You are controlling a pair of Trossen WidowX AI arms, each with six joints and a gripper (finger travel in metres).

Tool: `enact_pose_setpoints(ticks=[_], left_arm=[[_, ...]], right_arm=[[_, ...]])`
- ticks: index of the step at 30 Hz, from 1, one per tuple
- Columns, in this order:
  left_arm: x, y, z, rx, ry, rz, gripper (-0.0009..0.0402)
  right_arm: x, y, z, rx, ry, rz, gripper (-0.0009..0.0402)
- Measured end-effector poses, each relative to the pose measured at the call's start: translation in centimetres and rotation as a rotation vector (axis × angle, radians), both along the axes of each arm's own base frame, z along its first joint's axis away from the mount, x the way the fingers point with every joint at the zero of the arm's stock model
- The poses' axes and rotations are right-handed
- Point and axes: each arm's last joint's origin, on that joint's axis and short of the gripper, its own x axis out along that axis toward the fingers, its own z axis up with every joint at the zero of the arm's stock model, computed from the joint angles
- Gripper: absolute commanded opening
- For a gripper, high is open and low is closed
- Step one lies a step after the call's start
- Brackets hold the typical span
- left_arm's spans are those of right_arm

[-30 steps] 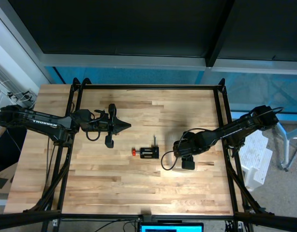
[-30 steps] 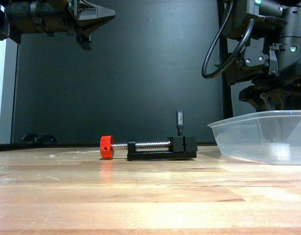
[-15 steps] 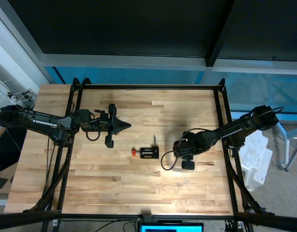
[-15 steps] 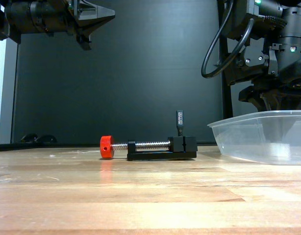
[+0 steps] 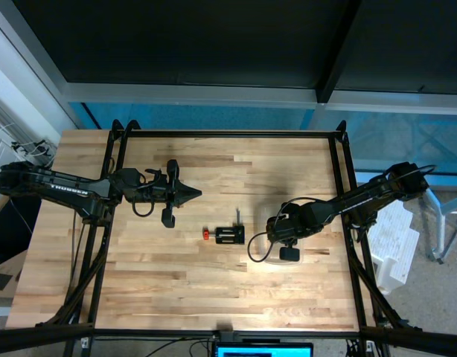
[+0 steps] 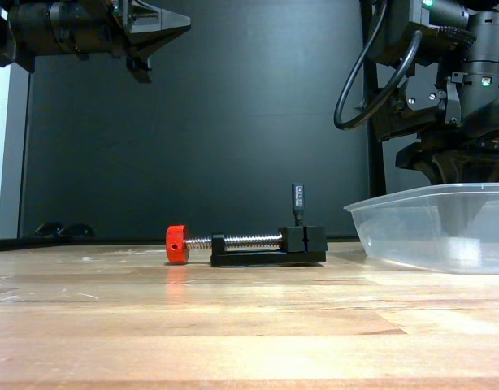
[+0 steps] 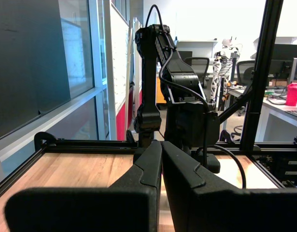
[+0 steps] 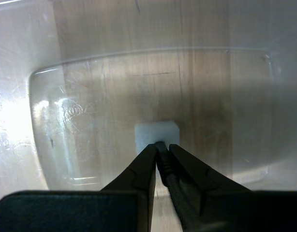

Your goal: Pick the usb-c connector and install on the hub

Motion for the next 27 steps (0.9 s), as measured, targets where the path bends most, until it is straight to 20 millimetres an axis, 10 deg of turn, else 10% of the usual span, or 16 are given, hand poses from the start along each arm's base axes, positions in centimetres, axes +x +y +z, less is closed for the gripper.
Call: enact_pose_setpoints(ticks=[27], left_arm=[[0.00,0.00,0.00,0.000,0.000,0.000,0.0000]], right_arm=[[-0.02,-0.03,0.86,0.007,-0.023,-0.001,0.0000]])
